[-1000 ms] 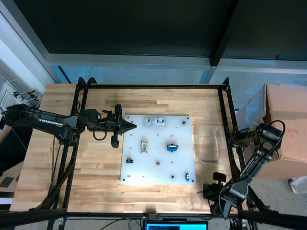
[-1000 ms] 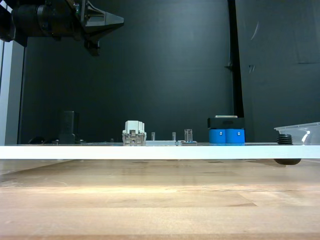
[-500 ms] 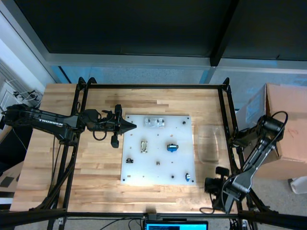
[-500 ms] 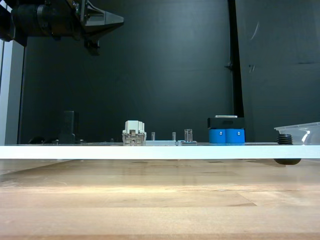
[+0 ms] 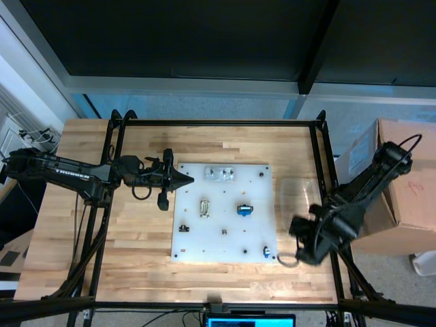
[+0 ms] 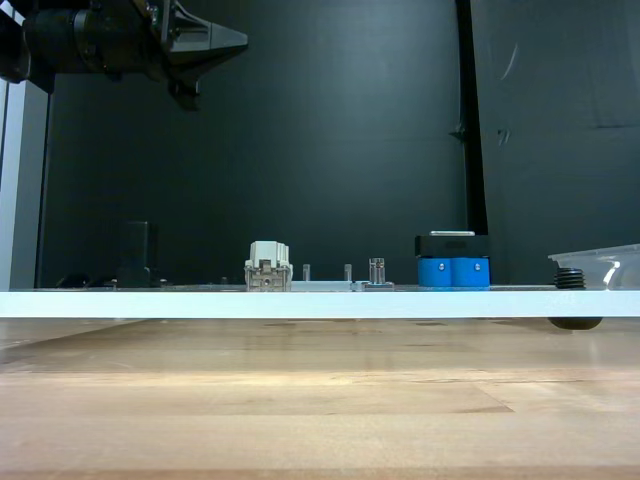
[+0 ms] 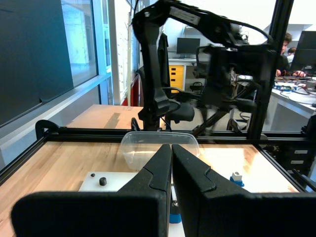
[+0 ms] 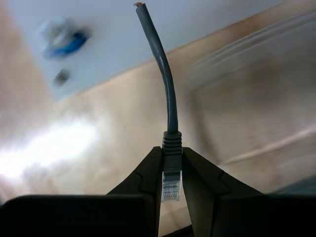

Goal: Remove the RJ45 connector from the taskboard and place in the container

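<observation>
Right gripper (image 5: pixel 301 253), lower right of the high view, hangs over the bare wood strip between the board's (image 5: pixel 211 248) right edge and the frame rail (image 5: pixel 327 160), near the clear container (image 5: pixel 297 204); its fingers clamp the RJ45 connector (image 8: pixel 171 183), clear of its seat; left gripper (image 5: pixel 182 179), fingers pressed together, is raised at the board's upper-left edge.

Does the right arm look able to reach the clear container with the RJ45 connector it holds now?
Probably yes. The right gripper is shut on the RJ45 connector, clear of the taskboard, near the container; nothing shows between them. The left gripper hangs shut over the taskboard's left edge.
</observation>
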`<state>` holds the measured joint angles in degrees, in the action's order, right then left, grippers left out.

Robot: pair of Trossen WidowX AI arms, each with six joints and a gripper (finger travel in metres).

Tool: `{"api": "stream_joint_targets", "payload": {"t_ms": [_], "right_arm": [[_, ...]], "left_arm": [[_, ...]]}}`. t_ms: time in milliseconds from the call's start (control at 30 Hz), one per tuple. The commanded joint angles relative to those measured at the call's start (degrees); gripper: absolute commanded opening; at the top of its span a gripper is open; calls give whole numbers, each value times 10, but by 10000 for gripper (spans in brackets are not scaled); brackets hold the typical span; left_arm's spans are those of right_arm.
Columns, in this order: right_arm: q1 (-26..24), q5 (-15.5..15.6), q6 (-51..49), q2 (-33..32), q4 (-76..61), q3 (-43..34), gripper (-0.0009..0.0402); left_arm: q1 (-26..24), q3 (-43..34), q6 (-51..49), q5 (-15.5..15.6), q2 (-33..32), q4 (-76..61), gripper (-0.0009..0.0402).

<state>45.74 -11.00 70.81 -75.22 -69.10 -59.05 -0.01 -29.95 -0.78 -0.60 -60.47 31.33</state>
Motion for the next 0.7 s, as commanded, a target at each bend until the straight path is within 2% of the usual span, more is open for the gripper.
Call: {"api": "stream_joint_targets", "payload": {"t_ms": [33, 133, 267, 367, 533, 700], "right_arm": [[-51, 0, -9, 38, -20, 24, 0], [-101, 0, -28, 68, -21, 54, 0], [-155, 23, -51, 95, -20, 93, 15], [-175, 40, -62, 99, -19, 111, 59], [-187, 40, -68, 99, -10, 118, 152], [-193, 46, -66, 99, -5, 118, 222]], "left_arm": [[0, 0, 0, 0, 0, 0, 0], [0, 0, 0, 0, 0, 0, 0], [0, 0, 0, 0, 0, 0, 0], [0, 0, 0, 0, 0, 0, 0], [0, 0, 0, 0, 0, 0, 0], [0, 0, 0, 0, 0, 0, 0]]}}
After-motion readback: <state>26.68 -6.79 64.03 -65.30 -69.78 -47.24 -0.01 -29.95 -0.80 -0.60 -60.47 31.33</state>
